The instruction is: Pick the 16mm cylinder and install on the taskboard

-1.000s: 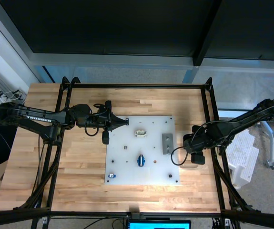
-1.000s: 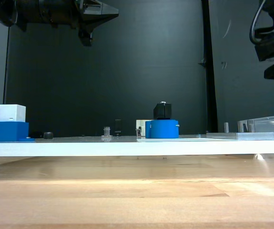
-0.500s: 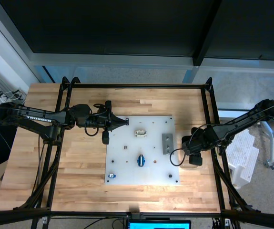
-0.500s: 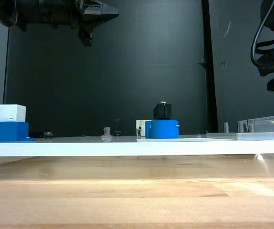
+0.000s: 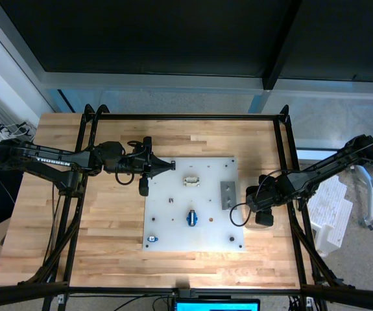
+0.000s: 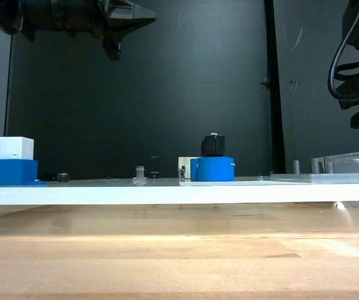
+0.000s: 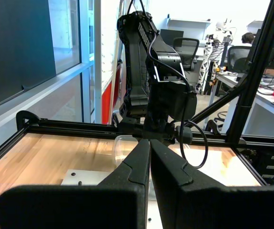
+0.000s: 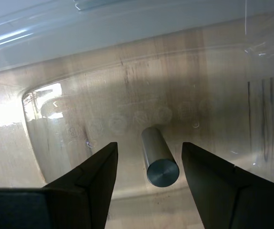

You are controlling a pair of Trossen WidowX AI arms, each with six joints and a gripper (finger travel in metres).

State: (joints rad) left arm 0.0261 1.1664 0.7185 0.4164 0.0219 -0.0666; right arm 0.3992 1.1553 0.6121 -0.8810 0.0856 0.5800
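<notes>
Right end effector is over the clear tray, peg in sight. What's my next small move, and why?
Probably lower the right end effector straight down: its open fingers straddle the small dull-grey metal cylinder lying in the clear plastic tray, not yet down around it. The left end effector hangs shut, high over a corner of the white square taskboard.

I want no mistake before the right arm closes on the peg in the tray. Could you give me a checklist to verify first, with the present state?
1. Is the right gripper open: ok, its fingers are spread wide.
2. Is the 16mm cylinder between them: ok, it lies on its side in the clear tray.
3. Is the cylinder gripped: not ok, there is a gap on each side.
4. Is the left gripper out of the way: ok, shut, high above the far left part of the taskboard.
5. Is the cylinder's hole on the taskboard free: cannot tell.
</notes>
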